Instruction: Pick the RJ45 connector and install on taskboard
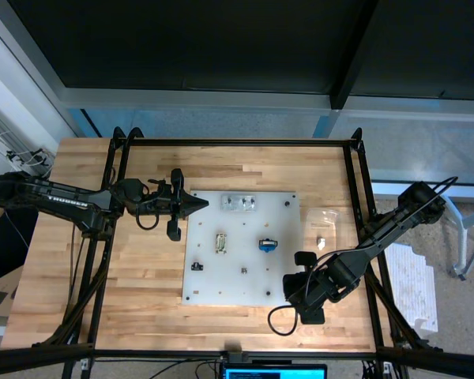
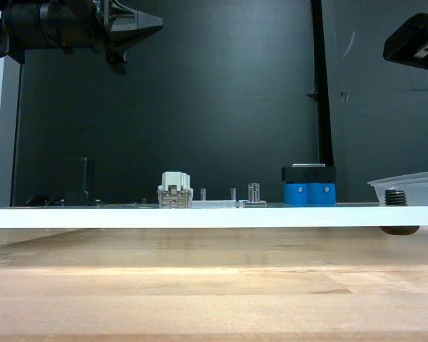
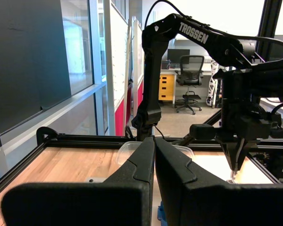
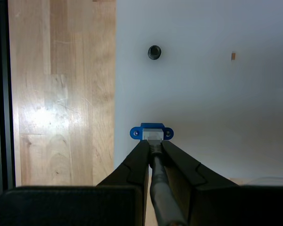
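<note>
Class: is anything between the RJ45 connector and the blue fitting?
Nothing visible. The right gripper, over the taskboard, holds the RJ45 connector in line with the blue fitting; the left gripper hangs shut over its far-left edge.

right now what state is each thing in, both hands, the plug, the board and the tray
taskboard: lying flat
left hand: shut, empty, raised near the board's far left corner
RJ45 connector: gripped, pale tip at the blue fitting; seated or not, cannot tell
right hand: shut on the connector, pointing down
clear tray: upright, one small pale piece inside
</note>
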